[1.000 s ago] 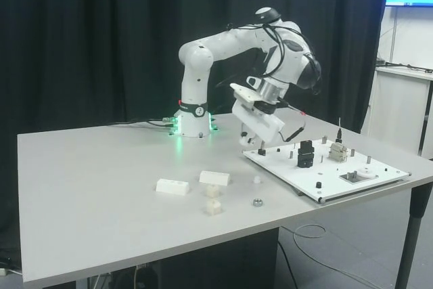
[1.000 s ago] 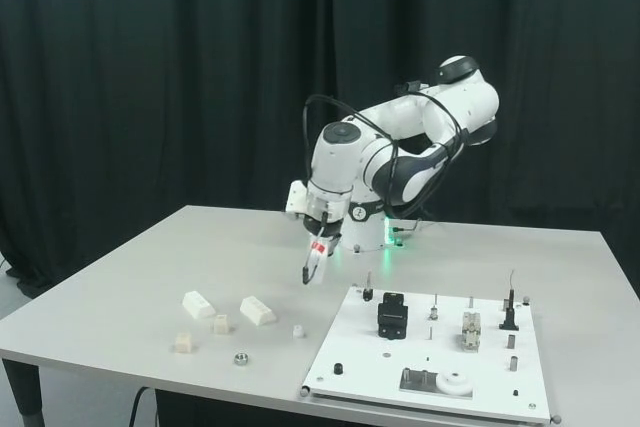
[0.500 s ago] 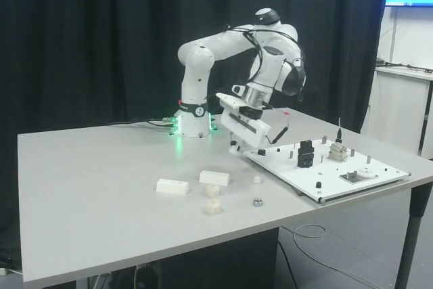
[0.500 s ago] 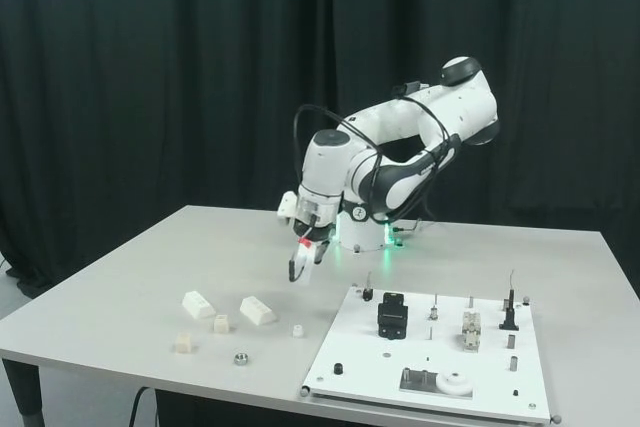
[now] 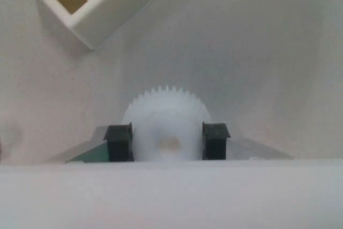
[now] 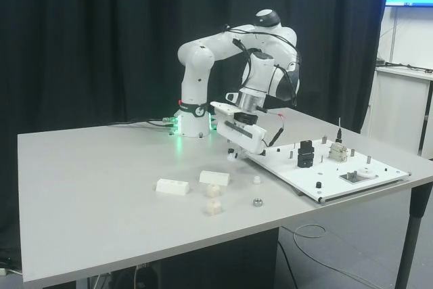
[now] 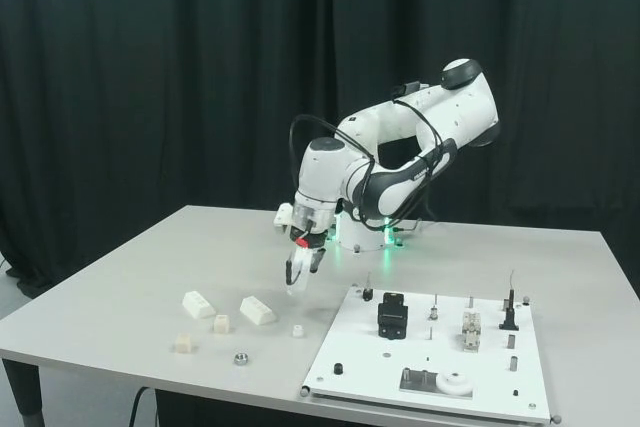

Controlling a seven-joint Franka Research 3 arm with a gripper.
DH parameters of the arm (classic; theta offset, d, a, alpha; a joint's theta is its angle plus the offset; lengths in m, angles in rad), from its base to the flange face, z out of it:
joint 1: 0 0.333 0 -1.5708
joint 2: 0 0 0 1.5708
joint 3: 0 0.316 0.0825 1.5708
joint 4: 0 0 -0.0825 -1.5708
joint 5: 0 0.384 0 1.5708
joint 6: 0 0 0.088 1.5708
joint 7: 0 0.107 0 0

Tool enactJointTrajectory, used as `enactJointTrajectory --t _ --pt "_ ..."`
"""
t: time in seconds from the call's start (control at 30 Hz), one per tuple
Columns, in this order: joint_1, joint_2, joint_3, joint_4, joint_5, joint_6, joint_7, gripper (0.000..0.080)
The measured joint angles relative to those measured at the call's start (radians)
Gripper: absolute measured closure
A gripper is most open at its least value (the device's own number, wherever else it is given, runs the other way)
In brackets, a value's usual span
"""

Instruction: Place medium gear.

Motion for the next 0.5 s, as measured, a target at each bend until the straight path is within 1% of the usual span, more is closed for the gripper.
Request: enactJointTrajectory --t 0.2,0.37,0.5 --pt "-0.013 0.002 0.013 -0.005 0.047 0.017 -0.034 0.0529" --pt "-0.034 0.002 0.017 -0.005 0.077 0.015 -0.066 0.0529" --pt "-0.051 0.002 0.019 -0.003 0.102 0.000 -0.098 0.0529"
